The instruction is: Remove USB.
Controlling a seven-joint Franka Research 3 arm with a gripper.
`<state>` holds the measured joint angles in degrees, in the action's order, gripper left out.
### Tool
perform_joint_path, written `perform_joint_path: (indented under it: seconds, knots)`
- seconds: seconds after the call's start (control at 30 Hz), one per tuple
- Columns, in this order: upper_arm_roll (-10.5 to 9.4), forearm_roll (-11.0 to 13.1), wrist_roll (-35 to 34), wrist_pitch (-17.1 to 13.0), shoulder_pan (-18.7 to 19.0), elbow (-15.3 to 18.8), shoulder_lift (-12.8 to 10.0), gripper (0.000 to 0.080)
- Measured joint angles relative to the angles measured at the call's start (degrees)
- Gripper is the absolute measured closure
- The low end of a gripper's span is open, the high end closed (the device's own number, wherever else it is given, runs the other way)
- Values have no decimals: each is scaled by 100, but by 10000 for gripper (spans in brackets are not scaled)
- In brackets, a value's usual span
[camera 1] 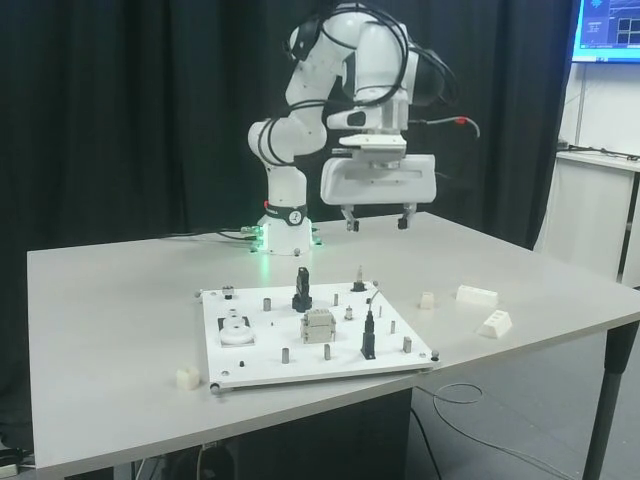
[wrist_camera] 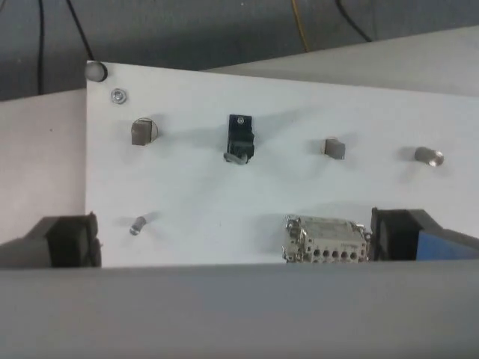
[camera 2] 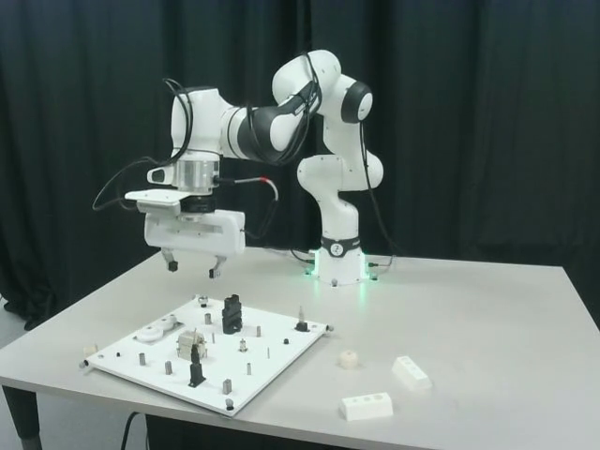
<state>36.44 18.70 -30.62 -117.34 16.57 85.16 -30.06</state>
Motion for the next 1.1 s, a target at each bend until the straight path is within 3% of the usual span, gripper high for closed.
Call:
perform_joint_path:
  seconds: [0.4, 1.1]
  knots:
    - [-189, 20, -104, -4, -216, -125, -328, 3]
    - [-853, 119, -126, -93, -984, -668, -1130, 3]
